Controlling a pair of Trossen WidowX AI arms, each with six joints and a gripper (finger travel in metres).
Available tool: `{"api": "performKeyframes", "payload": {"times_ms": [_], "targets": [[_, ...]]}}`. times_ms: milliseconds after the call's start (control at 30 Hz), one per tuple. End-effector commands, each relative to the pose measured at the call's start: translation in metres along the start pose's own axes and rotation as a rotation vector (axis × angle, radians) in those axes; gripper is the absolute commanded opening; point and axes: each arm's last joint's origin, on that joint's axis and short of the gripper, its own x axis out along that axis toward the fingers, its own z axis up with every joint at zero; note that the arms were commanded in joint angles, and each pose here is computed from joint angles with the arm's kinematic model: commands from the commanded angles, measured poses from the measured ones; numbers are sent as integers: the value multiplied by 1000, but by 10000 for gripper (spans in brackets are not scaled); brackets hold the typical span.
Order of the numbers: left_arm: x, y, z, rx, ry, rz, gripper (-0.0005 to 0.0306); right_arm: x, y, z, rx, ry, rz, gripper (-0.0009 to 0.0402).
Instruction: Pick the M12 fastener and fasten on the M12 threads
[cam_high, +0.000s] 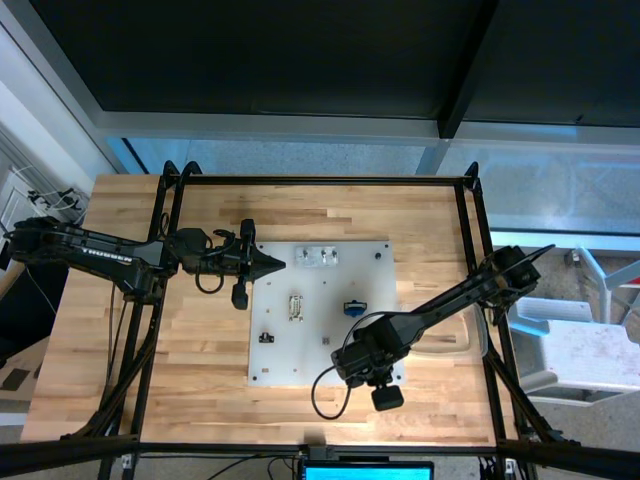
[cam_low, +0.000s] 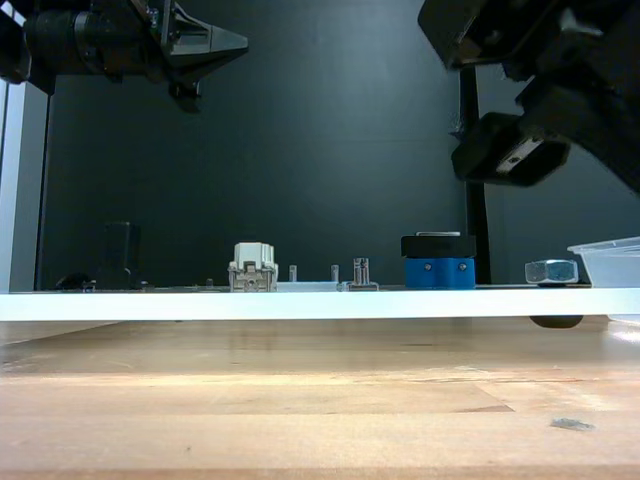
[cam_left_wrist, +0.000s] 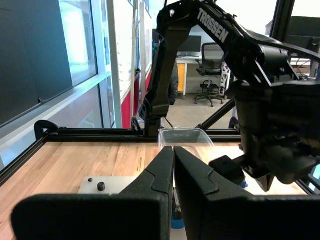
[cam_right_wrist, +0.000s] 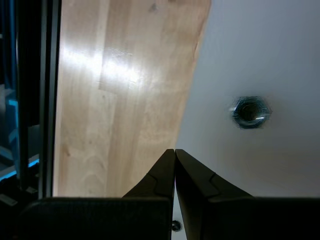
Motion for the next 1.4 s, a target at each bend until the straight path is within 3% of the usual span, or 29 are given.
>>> {"api": "performKeyframes", "payload": {"times_ms": [33,167,433,1300,1333,1367,1400], "targets": [[0,0,0,0,0,0,0,-11,0,1,3,-51,-76,0],[0,0,0,0,0,0,0,-18,-2,2,8,-108,-213,0],[0,0,0,0,0,0,0,0,-8,5,62,-98,-289,0],[0,0,0,0,0,0,0,11,-5,3,57,-81,-277,0],[0,0,0,0,0,0,0,11,-5,3,59,-79,-270,0],[0,0,0,0,0,0,0,12,-4,3,64,-72,-243,0],[0,0,0,0,0,0,0,12,-2,3,65,-53,-187,0]]}}
